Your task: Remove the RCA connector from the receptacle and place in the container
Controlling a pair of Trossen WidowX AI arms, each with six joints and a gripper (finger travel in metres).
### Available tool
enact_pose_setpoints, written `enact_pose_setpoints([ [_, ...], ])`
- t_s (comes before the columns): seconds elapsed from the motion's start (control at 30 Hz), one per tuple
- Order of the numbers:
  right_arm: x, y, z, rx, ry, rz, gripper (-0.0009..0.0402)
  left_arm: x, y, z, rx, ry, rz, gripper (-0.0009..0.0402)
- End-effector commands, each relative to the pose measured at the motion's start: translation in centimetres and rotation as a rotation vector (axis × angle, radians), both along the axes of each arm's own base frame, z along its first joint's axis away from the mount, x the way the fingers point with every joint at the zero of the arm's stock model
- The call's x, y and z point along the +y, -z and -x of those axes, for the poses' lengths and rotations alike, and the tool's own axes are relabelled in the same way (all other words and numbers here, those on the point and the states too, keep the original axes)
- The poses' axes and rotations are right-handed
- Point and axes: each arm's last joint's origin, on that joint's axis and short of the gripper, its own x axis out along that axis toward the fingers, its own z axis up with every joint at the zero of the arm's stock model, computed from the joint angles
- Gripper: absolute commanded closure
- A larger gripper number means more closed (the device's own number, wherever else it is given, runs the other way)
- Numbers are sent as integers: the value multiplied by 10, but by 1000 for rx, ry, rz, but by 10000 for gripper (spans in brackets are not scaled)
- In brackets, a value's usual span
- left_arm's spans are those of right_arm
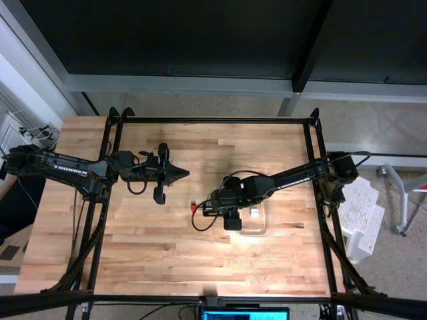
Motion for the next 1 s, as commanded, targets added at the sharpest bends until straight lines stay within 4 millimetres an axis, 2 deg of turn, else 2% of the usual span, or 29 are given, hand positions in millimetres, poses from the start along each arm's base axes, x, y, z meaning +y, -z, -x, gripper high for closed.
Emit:
enact_pose_setpoints([
  [0.03,0,4,-1,9,0,2,194,0,0,0,0,0,0,393],
  [0.37,-1,3,-1,3,1,2,240,0,0,0,0,0,0,393],
  [1.0,-2,2,-1,-3,5,25,388,0,0,0,0,0,0,393],
])
